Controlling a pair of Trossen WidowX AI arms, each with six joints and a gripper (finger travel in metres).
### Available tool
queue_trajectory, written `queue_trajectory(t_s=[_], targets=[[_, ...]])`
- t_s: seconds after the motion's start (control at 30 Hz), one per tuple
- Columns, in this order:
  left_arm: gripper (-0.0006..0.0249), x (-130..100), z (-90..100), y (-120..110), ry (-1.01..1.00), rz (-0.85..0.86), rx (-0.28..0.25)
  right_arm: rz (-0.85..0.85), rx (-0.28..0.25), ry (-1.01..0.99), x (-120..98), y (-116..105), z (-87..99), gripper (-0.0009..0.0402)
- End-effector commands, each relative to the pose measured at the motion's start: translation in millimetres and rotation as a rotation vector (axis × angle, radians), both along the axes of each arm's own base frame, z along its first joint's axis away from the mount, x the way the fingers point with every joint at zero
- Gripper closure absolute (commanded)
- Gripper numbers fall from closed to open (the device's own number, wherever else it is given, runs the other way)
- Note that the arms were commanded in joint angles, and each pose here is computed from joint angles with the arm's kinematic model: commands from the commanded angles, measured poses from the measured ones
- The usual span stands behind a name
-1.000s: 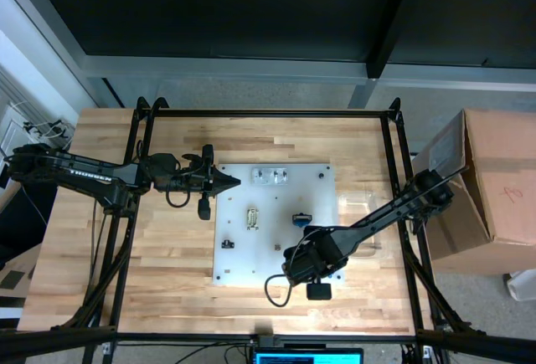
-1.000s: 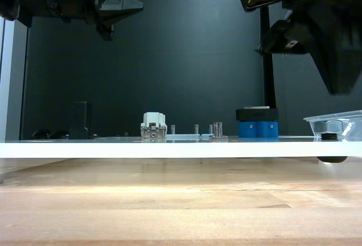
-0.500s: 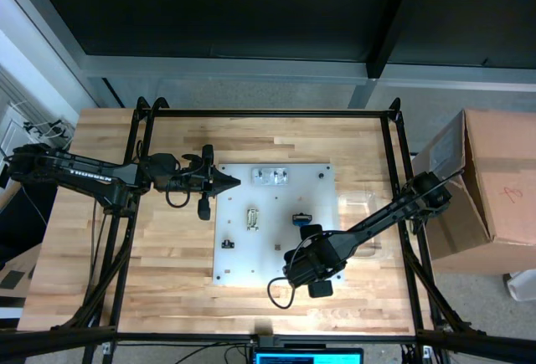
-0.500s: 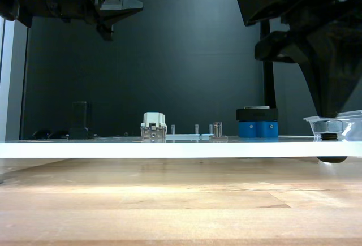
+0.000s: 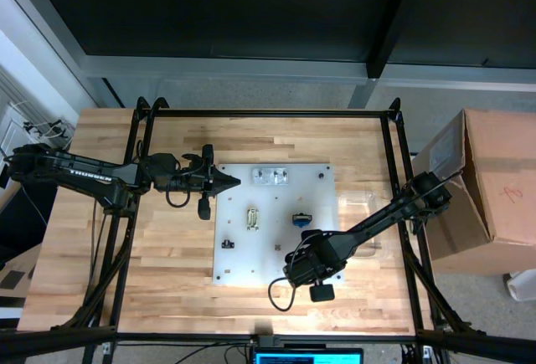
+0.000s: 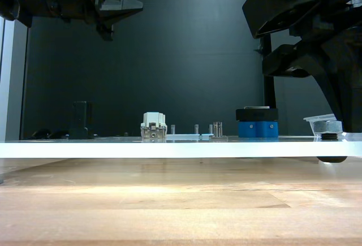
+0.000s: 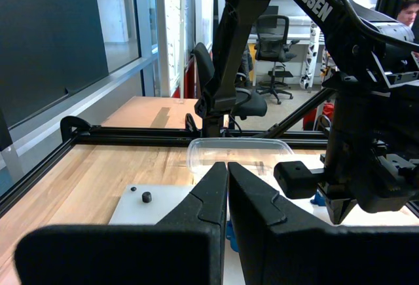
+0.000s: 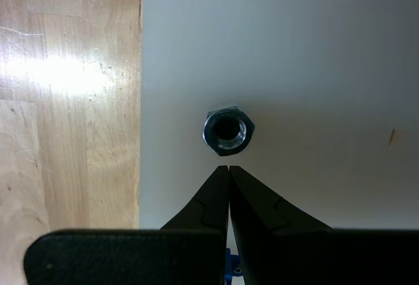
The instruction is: Pick the M12 nut and place it on its threads and fasten
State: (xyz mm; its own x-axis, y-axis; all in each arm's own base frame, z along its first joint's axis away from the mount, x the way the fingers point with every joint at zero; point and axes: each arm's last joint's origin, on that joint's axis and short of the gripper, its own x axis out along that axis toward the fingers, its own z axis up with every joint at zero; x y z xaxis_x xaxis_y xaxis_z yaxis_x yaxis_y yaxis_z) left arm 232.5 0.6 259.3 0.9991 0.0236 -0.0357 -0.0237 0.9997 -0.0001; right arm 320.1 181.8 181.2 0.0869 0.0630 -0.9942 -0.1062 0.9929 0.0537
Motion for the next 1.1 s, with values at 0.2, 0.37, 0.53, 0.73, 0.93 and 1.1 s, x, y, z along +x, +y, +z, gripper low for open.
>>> queue_trajectory(t_s=[0.2, 0.37, 0.53, 0.73, 0.93, 1.1], targets=[[0.0243, 0.0, 0.0, 0.0, 0.000, 0.000, 0.000, 0.010, 0.085, 0.036, -0.9, 3.5, 0.5, 0.0393], [0.0243, 0.0, 0.0, 0.0, 0.000, 0.000, 0.000, 0.010, 0.081, 0.030, -0.5, 3.5, 0.5, 0.0393], [0.0243, 0.0, 0.0, 0.0, 0.000, 0.000, 0.000, 0.010, 0.079, 0.032, -0.6, 3.3, 0.5, 0.0393], [0.0243, 0.0, 0.0, 0.0, 0.000, 0.000, 0.000, -0.006, -0.029, -0.026, -0.6, -3.0, 5.4, 0.0393], [0.0243, 0.0, 0.0, 0.0, 0.000, 0.000, 0.000, -0.013, -0.104, -0.064, -3.6, -10.0, 16.0, 0.0393], [0.0243, 0.0, 0.0, 0.1, 0.000, 0.000, 0.000, -0.013, -0.101, -0.057, -4.2, -10.1, 16.2, 0.0393]])
